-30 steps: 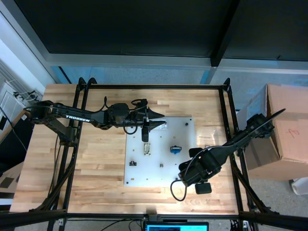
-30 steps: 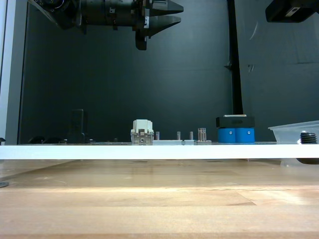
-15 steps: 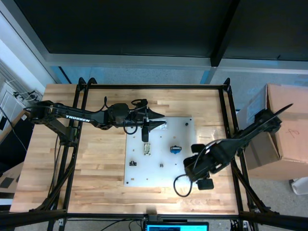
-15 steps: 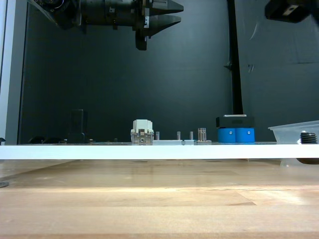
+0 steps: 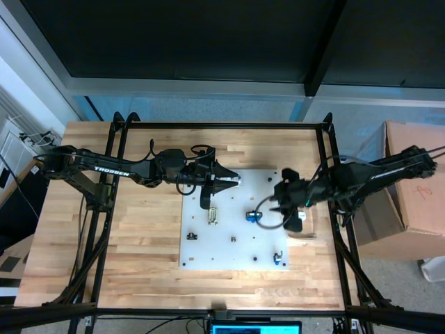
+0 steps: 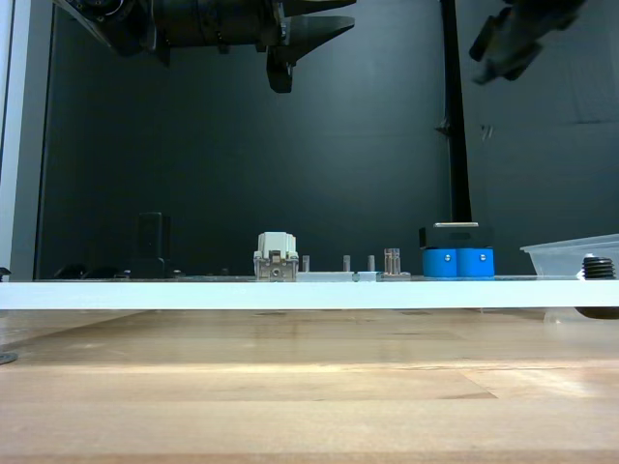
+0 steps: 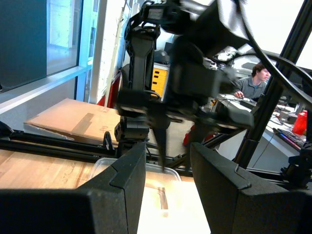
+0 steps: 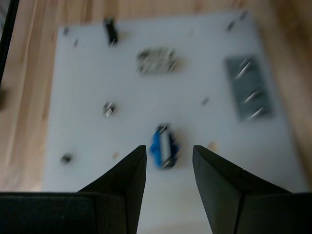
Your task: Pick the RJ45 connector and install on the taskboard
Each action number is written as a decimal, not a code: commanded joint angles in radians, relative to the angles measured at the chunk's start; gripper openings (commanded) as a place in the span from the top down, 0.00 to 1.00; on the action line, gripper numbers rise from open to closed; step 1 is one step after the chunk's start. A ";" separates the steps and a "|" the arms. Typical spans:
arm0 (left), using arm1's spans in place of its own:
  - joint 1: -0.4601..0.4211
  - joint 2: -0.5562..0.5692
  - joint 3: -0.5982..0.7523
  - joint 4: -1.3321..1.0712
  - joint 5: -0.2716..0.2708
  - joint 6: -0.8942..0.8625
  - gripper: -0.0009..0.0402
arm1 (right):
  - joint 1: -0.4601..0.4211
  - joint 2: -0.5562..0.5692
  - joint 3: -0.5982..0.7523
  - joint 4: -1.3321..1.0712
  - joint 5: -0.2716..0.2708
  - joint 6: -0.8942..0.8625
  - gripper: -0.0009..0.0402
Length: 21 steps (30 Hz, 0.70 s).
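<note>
RJ45 connector: held by neither gripper; cannot tell which item on the board (image 5: 208, 254) it is, or whether it is seated.

L arm: extended approx. horiz. from table's L edge, high over board's far L part. L gripper (image 6: 352, 11) points toward R arm; fingers spread, nothing btwn them.

R arm: reaches in from table's R edge, high over board's R side. R gripper (image 8: 169, 148) points down at board; fingers spread, nothing btwn them. Per wrist view, blue block (image 5: 254, 216) lies on board below the gap.

Qty:
- 2 arms, 2 grippers
- 1 board
- 1 blue block
- 1 grey-white block (image 5: 212, 216), just L of blue block
- 1 small blue part (image 5: 278, 259) at board's near R corner
- 1 cardboard box (image 5: 410, 188) beyond table's R edge

Containers: 1 clear tray (image 6: 571, 253) at R side of board. 1 black ribbed part (image 6: 600, 266) shows through its wall.
</note>
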 commanded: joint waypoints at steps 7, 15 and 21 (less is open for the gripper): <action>0.001 -0.032 0.000 -0.032 -0.005 0.020 0.81 | -0.224 -0.069 -0.035 0.207 -0.146 -0.211 0.66; 0.000 -0.231 -0.089 -0.160 -0.077 0.082 0.98 | -0.368 -0.087 -0.094 0.519 -0.362 -0.257 0.72; 0.000 -0.359 -0.219 -0.150 -0.109 0.074 0.98 | -0.381 -0.173 -0.240 0.762 -0.348 -0.250 0.88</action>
